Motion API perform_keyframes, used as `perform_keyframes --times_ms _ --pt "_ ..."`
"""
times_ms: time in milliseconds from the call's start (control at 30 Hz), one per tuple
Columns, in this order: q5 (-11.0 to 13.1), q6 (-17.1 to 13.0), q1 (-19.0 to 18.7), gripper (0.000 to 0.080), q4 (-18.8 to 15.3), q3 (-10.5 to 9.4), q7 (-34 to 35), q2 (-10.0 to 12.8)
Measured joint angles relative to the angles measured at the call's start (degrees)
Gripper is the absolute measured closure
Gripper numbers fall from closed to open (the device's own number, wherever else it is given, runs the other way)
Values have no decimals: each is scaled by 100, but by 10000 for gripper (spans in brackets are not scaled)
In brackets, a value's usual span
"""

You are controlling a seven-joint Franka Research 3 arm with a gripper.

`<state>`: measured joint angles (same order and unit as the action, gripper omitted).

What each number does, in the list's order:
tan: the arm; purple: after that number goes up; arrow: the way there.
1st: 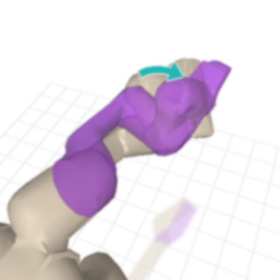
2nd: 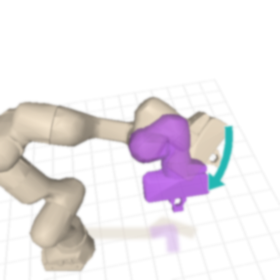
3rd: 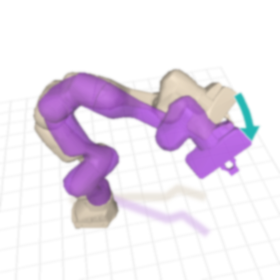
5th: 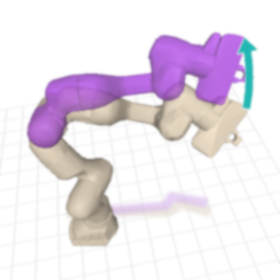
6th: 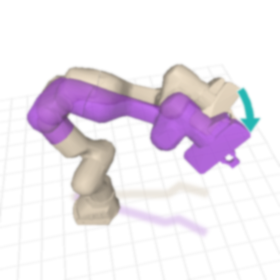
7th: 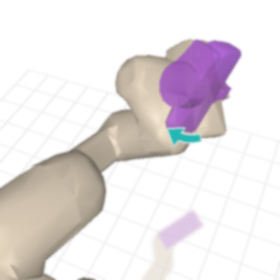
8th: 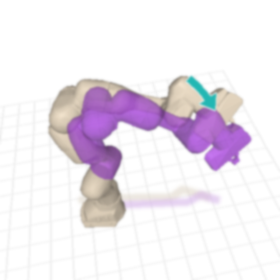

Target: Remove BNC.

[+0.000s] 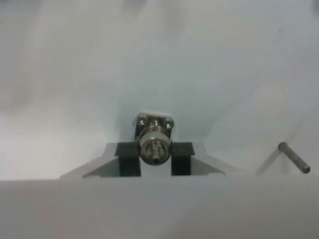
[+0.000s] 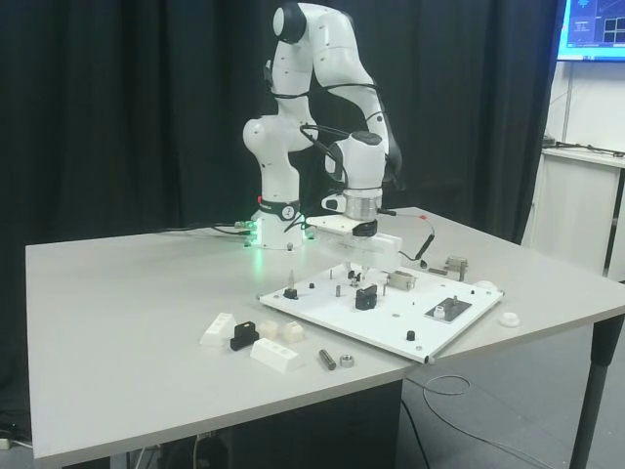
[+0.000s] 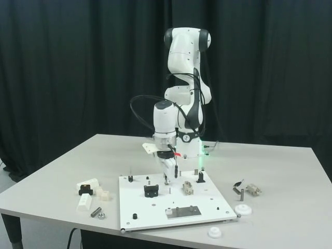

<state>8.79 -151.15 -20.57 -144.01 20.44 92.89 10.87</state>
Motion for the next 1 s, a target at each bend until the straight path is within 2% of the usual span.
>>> perform_keyframes --times_ms 467,1000 --pt "-453 0 -35 677 0 -5 -263 5" --pt "-899 0 -36 677 -5 -34 -1037 2"
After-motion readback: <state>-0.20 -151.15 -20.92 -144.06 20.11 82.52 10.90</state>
